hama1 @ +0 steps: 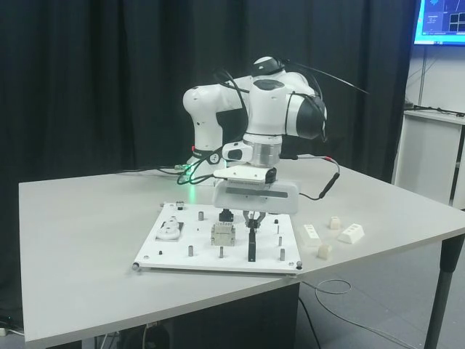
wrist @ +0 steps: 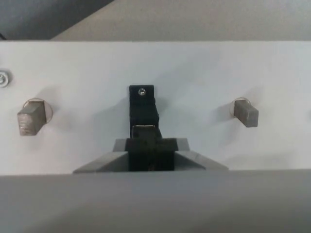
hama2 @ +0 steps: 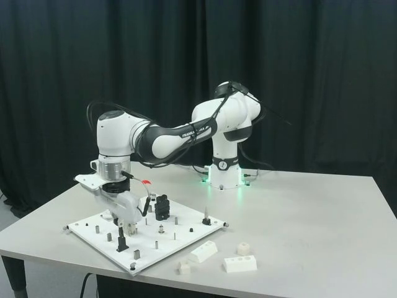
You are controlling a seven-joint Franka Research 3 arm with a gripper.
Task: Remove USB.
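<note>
Between the claw (wrist: 145,158) fingertips, clenched on its sides, the small, stiff, light black USB plug (wrist: 144,130) is being gripped above the white board (wrist: 194,73).

Two room cameras share the table (hama1: 80,218) — wrist close.

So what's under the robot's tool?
Under the tool sits a black USB piece standing on the white board, with a grey peg on each side. Where its bottom end plugs in is hidden by the tool.
</note>
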